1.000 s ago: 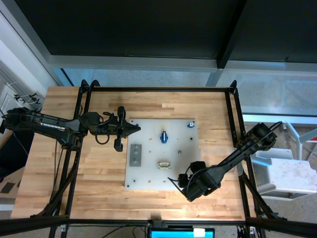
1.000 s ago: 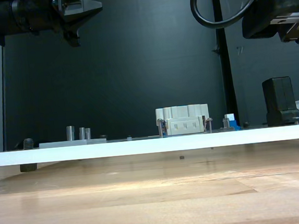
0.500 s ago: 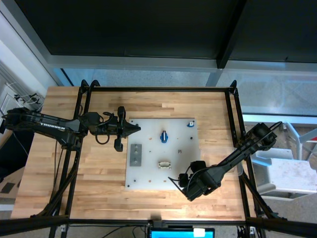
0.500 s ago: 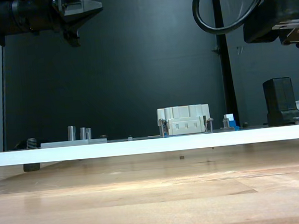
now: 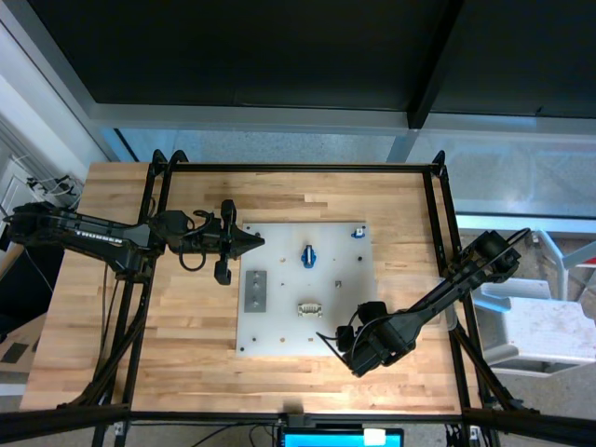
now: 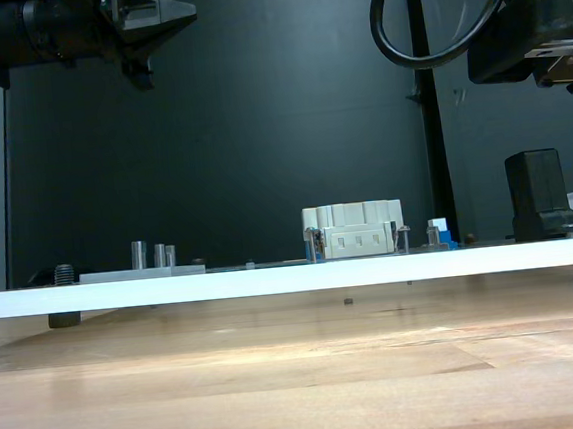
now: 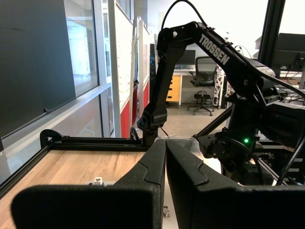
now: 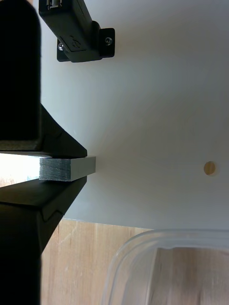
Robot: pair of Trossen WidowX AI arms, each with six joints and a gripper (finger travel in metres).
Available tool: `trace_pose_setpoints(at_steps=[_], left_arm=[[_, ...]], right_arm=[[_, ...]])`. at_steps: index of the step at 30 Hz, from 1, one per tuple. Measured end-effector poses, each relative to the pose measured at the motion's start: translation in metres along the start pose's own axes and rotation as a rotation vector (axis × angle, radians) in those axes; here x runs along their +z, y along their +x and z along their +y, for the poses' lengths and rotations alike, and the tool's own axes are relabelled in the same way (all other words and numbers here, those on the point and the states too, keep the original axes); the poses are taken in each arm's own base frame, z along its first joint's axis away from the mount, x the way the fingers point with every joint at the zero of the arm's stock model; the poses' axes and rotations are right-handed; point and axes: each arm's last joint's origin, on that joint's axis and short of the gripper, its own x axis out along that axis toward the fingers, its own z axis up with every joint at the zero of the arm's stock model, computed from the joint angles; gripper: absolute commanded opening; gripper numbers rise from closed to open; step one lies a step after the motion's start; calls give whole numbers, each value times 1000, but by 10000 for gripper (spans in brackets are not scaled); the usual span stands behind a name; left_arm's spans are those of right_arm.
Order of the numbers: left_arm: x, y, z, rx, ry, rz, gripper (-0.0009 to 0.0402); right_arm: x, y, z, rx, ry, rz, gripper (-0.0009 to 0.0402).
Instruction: Pick the 16mm bar and place in it's hole on the taskboard
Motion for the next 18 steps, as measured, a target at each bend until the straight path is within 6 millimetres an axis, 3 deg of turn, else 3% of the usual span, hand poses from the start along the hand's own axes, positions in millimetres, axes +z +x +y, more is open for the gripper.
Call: trace_pose_setpoints(at_steps=[8,18], left_arm=[[0,0,0,0,0,0,0],[0,0,0,0,0,0,0]], right_arm=[[0,0,0,-1,-16,0,13],[0,-3,1,10,-28,-2,137]])
